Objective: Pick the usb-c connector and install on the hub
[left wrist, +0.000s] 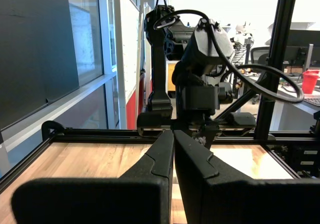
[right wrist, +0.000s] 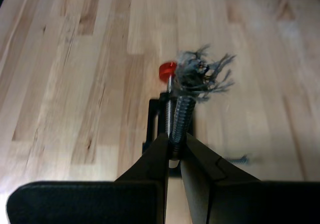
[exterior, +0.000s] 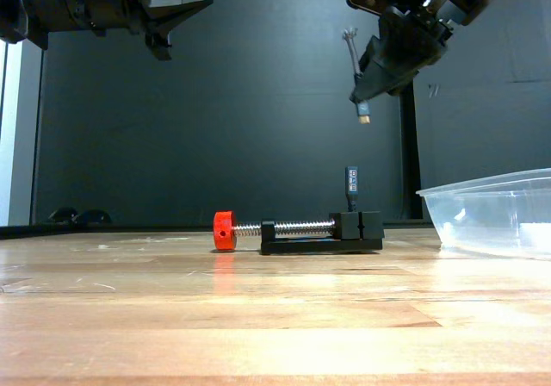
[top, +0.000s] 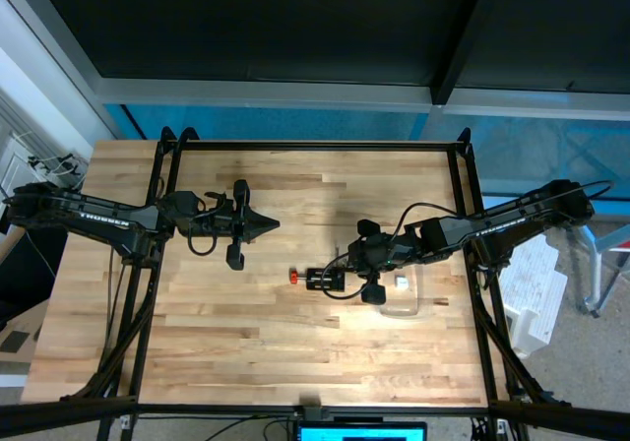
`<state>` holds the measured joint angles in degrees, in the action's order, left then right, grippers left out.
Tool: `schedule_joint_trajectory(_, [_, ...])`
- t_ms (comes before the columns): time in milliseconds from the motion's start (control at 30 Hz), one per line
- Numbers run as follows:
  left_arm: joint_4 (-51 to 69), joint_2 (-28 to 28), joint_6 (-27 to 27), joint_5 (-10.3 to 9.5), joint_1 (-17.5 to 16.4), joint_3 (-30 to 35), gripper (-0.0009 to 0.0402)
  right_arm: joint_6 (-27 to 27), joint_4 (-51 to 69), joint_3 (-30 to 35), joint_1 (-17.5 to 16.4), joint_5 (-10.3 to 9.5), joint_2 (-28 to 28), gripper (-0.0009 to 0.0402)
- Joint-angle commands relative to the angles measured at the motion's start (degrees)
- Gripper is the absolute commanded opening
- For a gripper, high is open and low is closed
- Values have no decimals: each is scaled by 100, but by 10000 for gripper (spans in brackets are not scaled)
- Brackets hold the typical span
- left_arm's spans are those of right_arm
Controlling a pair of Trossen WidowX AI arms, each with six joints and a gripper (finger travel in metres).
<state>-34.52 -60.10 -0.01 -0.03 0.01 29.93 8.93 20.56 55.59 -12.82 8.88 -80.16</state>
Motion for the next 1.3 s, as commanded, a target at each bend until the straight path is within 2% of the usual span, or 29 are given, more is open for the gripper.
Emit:
schedule_joint_trajectory(33, [-2, 0, 0, 2, 0, 2, 0, -116, -203, -57, 7, 57, 0, 0])
schedule_joint_trajectory(233, [-2, -2, 0, 2, 0, 2, 0, -350, -557, -195, 7, 74, 0, 0])
schedule_joint_trajectory(400, [-2, -2, 0, 2, -2, 2, 0, -348, -1067, -485, -7, 111, 0, 0])
schedule_joint_trajectory(467, [-2, -2, 0, 2, 0, 2, 0, -348, -1217, -579, -15, 210, 0, 0])
schedule_joint_trajectory(600, [-2, -2, 0, 2, -2, 2, 0, -295, -1659, -789, -33, 223, 0, 0])
schedule_joint_trajectory(733, [-2, -2, 0, 2, 0, 2, 0, -304, -1729, -881, -83, 503, 0, 0])
schedule_joint_trajectory(1300, [-2, -2, 0, 2, -2, 2, 0, -216, -1838, -1128, -168, 463, -31, 0])
